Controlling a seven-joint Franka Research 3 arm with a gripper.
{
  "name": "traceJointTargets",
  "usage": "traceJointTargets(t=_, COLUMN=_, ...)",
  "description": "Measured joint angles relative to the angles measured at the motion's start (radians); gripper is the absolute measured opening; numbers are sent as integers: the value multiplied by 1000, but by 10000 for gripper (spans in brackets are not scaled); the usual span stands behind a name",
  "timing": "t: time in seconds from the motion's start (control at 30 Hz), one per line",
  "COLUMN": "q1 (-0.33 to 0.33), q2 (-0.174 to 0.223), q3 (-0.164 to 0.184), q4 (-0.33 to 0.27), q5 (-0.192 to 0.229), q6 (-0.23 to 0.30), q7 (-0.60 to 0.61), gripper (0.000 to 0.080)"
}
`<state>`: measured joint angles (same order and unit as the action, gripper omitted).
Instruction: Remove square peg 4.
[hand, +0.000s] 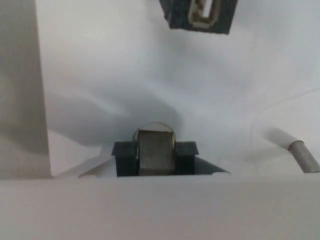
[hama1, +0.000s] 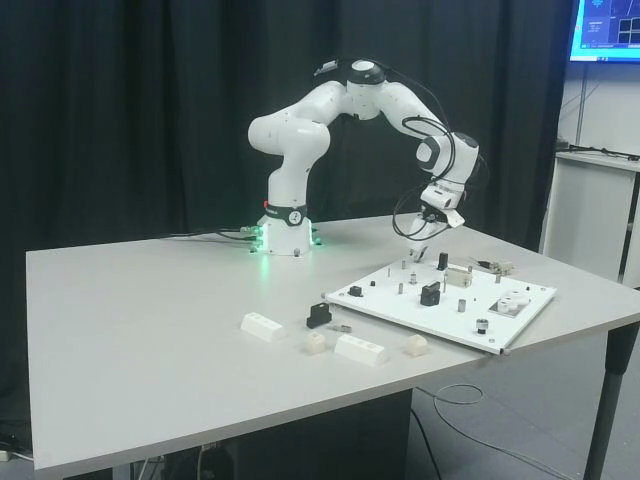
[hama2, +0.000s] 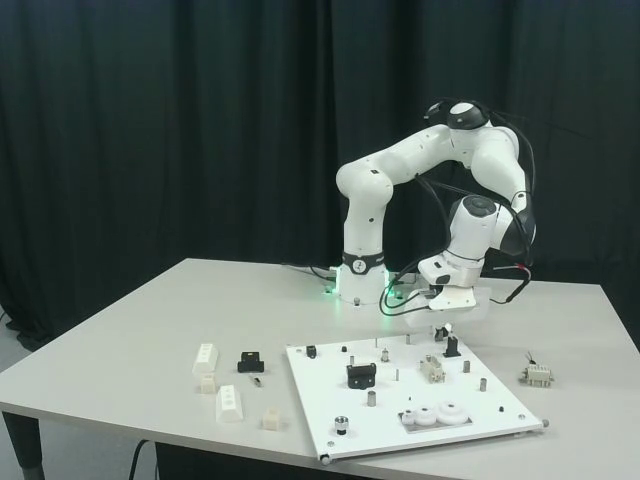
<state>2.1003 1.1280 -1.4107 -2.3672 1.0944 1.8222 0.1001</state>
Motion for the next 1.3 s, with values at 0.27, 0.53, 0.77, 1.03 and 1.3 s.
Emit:
traceJointTargets(t=0.27, q1=-2, q2=0, q3=2, q4=0, q5=0, q6=1, q7=-10, gripper=153)
traceJointTargets(t=0.53, q1=-3, q2=0, q3=2, q4=0, q5=2, q6=0, q7=12, gripper=153)
traceJointTargets(t=0.77, q1=-4, q2=0, q3=2, q4=0, q5=3, q6=-2, q7=42, gripper=153)
traceJointTargets(t=1.03, q1=-4, q2=-1, q3=0, q4=0, q5=3, q6=-5, q7=61, gripper=153)
traceJointTargets(t=1.3, q1=-7, q2=-1, q3=0, q4=0, q5=5, q6=-8, q7=79, gripper=153)
